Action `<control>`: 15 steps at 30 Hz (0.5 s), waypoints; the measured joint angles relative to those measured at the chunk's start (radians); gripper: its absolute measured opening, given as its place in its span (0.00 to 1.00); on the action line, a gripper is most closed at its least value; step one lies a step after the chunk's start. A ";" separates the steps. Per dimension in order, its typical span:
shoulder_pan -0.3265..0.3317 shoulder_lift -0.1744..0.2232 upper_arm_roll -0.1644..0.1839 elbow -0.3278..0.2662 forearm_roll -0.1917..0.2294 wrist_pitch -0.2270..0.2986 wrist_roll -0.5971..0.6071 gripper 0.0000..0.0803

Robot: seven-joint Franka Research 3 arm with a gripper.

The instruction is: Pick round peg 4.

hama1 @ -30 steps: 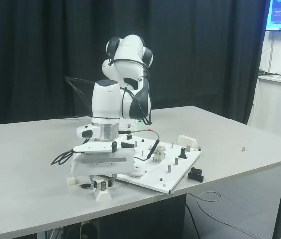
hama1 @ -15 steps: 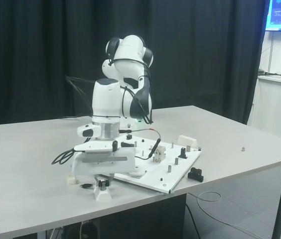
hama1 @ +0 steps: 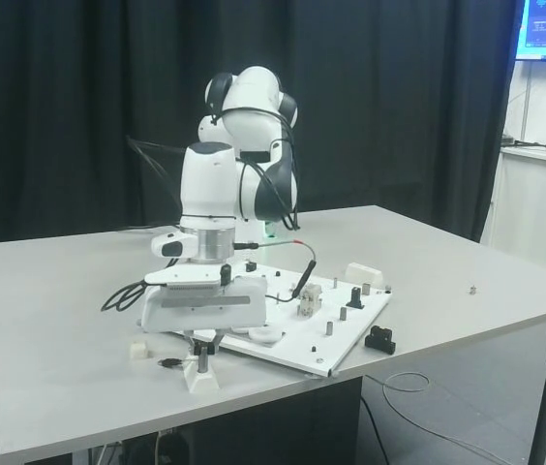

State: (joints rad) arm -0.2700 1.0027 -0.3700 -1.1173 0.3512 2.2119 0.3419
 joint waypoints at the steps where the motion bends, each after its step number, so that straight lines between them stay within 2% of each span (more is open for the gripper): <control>1: 0.000 0.000 -0.002 0.005 0.000 -0.007 0.001 0.19; 8: 0.000 0.000 -0.011 0.027 0.000 -0.042 0.009 0.19; 15: 0.000 0.000 -0.017 0.034 0.000 -0.053 0.012 0.19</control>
State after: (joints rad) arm -0.2699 1.0027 -0.3867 -1.0831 0.3512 2.1584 0.3540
